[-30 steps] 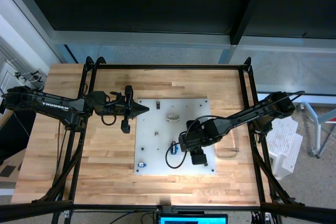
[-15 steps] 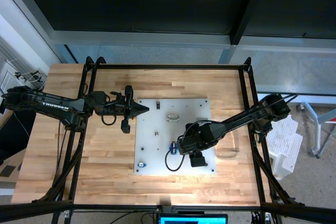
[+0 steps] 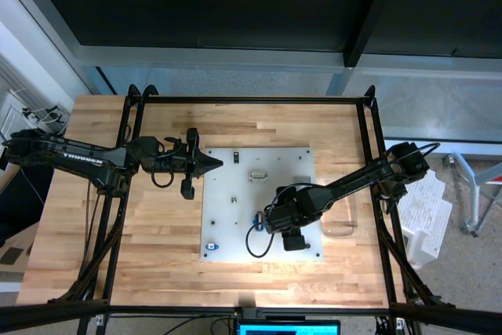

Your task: Remove the 16mm cylinder and place in the container

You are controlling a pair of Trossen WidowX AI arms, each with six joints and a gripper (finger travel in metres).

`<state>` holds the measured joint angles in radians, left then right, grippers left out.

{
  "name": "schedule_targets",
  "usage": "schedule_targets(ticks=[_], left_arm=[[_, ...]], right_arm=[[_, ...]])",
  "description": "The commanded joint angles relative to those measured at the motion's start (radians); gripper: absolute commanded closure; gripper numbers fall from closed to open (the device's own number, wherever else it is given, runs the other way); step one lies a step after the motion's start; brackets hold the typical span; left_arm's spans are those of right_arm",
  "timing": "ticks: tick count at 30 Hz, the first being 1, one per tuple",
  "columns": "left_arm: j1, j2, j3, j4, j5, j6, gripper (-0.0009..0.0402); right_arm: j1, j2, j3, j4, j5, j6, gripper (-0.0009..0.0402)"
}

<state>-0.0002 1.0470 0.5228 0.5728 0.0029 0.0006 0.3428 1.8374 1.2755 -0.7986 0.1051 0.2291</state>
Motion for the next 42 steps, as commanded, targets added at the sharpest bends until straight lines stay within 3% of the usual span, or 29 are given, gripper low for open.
schedule_targets(ticks=[1,20,42], left_arm=[[0.0,0.0,0.0,0.0,0.0,0.0,0.0393],[0.0,0.0,0.0,0.0,0.0,0.0,0.0393],[0.0,0.0,0.0,0.0,0.0,0.0,0.0393]], right_arm=[[0.0,-0.001,-0.004,0.0,0.008,-0.001,0.0195],[0.0,-0.001,-0.038,0.055,-0.002,-0.001,0.0248],[0.0,-0.003,-0.038,0.049,-0.002,-0.002,0.0364]])
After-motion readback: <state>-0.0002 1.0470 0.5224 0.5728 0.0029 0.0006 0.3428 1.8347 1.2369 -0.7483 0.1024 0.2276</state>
